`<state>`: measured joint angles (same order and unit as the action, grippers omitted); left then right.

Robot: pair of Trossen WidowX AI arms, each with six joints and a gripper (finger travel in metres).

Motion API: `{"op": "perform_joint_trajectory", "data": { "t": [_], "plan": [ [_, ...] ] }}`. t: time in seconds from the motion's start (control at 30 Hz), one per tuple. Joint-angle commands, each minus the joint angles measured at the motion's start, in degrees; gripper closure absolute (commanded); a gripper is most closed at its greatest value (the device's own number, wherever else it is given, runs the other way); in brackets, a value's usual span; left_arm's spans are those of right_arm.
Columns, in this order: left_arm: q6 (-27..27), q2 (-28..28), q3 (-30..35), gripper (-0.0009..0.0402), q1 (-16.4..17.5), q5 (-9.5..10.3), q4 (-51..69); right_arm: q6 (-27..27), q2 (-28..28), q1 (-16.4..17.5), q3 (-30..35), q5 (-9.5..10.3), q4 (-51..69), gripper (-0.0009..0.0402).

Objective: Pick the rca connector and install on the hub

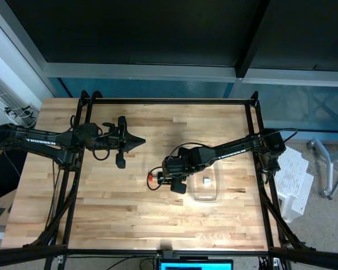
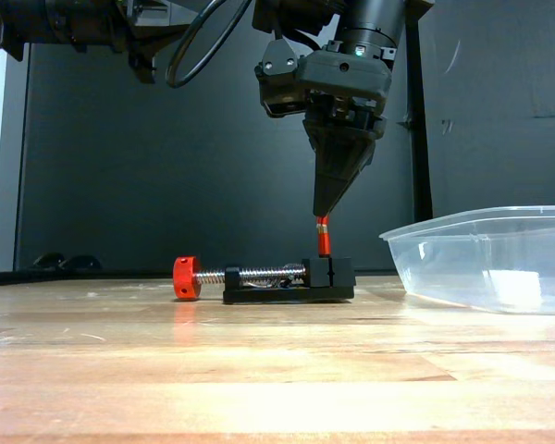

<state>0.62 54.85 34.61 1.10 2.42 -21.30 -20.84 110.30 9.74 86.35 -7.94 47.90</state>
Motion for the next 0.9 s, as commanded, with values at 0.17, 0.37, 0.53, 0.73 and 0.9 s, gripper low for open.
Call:
{"op": "perform_joint_trajectory", "data": {
  "t": [0.17, 0.37, 0.53, 0.73, 0.9],
  "plan": [
    [0.0, 0.0, 0.0, 0.0392, 0.02, -0.02, -0.02, -0.42, 1.6, -0.13, 0.0, 0.02, -1.2, 0.0393],
    [0.0, 0.0, 0.0, 0.0392, 0.02, -0.02, -0.02, -0.94, 1.73, -0.26, 0.0, -0.02, -1.68, 0.0393],
    [0.0, 0.0, 0.0, 0.0392, 0.02, -0.02, -0.02, -1.46, 1.73, -0.28, 0.0, -0.02, -1.7, 0.0393],
    [0.0, 0.0, 0.0, 0.0392, 0.02, 0.0, -0.02, -1.53, 1.73, -0.28, 0.0, 0.0, -1.66, 0.0393],
    [0.0, 0.0, 0.0, 0.0392, 0.02, 0.0, -0.02, -1.7, 1.68, -0.28, 0.0, 0.0, -1.6, 0.0393]
  ]
}}
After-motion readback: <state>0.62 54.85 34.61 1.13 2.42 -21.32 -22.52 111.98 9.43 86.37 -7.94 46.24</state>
